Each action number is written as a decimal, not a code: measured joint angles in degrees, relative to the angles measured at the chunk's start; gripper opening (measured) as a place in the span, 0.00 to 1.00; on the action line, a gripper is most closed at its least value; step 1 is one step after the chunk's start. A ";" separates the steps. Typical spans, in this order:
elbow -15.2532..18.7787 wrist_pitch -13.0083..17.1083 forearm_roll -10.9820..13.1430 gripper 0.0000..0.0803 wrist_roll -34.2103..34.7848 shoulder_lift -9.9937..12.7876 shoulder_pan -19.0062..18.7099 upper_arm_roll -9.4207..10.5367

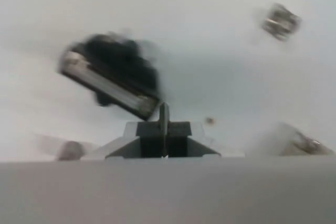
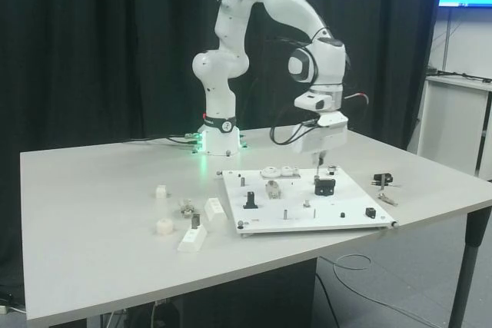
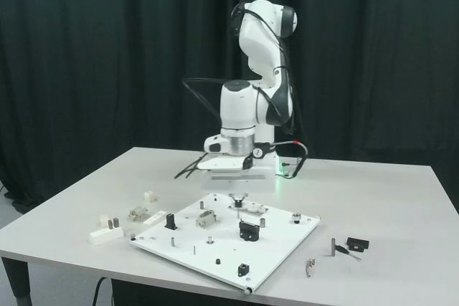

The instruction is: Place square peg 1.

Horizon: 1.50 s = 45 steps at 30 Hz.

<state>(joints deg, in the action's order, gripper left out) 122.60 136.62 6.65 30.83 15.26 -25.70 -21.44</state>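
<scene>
Pincer hovering over the white board

The pincer [image 1: 164, 129] is clamped on the thin square peg [image 1: 164, 121], holding it upright just above the white board [image 2: 338, 217] on the tabletop [image 2: 92, 213], near a black block [image 2: 324, 186].

From my wrist camera, the black block [image 1: 118, 72] below me is smeared with blur, and so is the small metal part [image 1: 280, 21] farther off. My own housing fills the lower part of that view and hides the board beneath. In both room views the thin peg [image 2: 319, 160] at my gripper [image 2: 319, 157] is too small to make out.
</scene>
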 joint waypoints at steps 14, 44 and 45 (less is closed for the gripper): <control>-1.66 -1.25 0.78 0.03 5.71 -0.21 -4.33 4.73; -4.69 2.76 0.79 0.03 14.87 7.36 -14.68 6.81; -4.93 2.96 0.80 0.03 15.24 7.80 -14.69 6.96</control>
<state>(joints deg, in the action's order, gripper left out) 117.68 139.58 7.45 46.06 23.05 -40.38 -14.48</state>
